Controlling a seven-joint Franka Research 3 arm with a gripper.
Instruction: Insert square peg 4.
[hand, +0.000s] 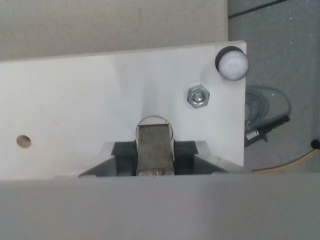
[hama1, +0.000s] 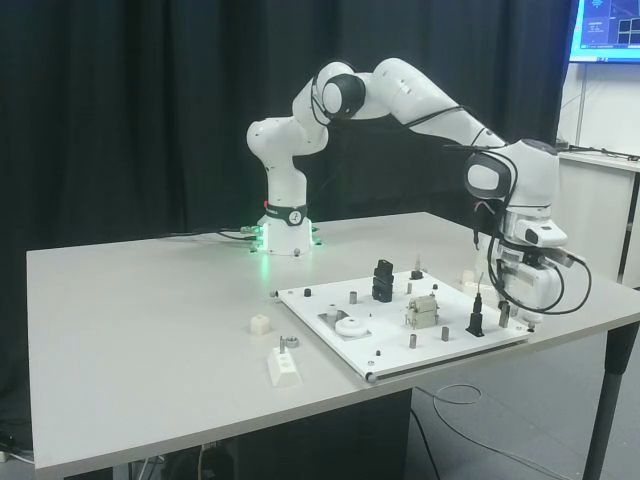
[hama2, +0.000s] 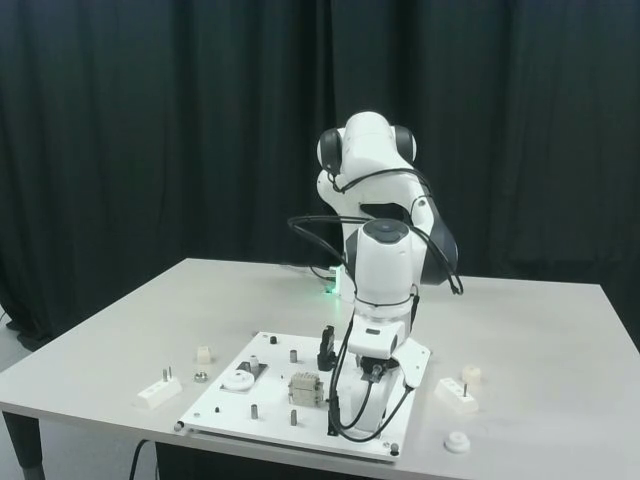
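- One peg (hand: 155, 150), a grey metal block, sits pinched between the jaws of the gripper (hand: 155, 167), over a hole in the white board (hand: 75, 100) at the tabletop's (hama1: 130, 310) front right corner.
- Likely stiff, smooth, fairly heavy; flat sides suit gripping.
- No readable writing or labels.

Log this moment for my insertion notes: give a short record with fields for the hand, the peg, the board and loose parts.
hand: low over the board's corner nearest the table edge, shut on the peg
peg: grey square peg between the fingers, its end at a round hole
board: white board flat on the grey table, with a hex nut near the peg
loose parts: small white blocks beside the board
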